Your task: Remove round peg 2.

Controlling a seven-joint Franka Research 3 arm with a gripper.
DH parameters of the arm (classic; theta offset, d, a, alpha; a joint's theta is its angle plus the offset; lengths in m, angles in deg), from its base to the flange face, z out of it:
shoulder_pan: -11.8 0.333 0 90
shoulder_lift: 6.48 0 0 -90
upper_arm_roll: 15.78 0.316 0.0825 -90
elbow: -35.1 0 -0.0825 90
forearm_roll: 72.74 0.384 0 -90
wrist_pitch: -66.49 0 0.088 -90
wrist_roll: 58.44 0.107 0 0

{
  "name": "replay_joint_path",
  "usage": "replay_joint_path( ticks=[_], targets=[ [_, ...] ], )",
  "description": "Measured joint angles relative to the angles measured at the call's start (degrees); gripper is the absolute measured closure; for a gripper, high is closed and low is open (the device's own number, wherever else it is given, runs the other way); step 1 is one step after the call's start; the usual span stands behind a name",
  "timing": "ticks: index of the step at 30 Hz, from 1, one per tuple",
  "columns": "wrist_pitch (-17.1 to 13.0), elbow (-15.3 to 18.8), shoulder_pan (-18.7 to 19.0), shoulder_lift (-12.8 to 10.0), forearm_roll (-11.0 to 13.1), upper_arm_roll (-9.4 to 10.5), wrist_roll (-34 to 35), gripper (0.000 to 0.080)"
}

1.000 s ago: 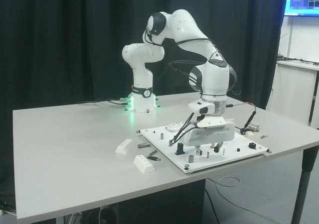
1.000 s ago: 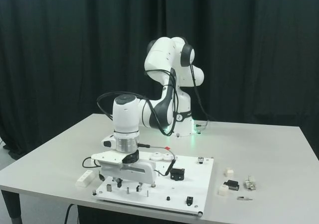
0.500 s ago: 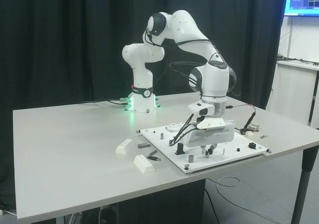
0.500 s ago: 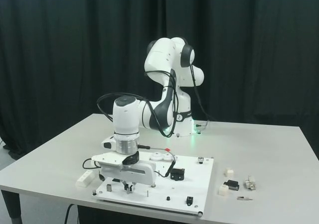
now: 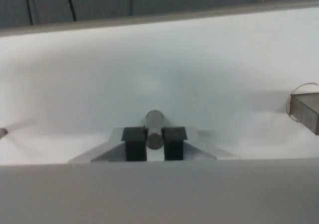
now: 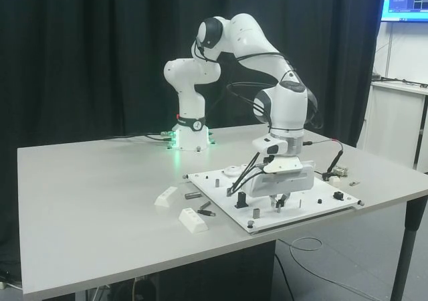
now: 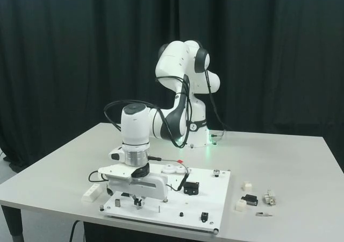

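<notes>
Black curtains close off the room behind a grey tabletop (image 6: 87, 187), on which a white board (image 7: 215, 191) is laid flat so that its small fixtures are presented from above. The white arm (image 6: 251, 40) is bent over from its base and the claw (image 5: 154, 143) is brought straight down onto the board's near edge, an approach that suits a peg standing upright in its hole. In the wrist view the peg (image 5: 154, 129), a short grey cylinder, is seen clamped between the two black fingertips (image 5: 134, 143), which are closed against its sides; it is gripped near its top, presumably so that it can be drawn out along its own axis without being tilted or jammed. Whether its foot is already free of the board cannot be told, as that part is hidden beneath the claw. A square socket (image 5: 305, 112) is seen well to one side of the claw and is left untouched. Two white blocks (image 6: 179, 209) and a few small loose parts lie on the bare tabletop away from the claw, beyond the board's edge, seemingly where items are set once removed. A straight upward lift is judged to be what the task calls for.
</notes>
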Motion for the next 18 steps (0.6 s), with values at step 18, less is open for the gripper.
replay_joint_path(
  ticks=[18],
  targets=[
    [14.51,-8.51,-0.01,0.18,-0.41,-1.85,0.52,0.0732]
  ],
)
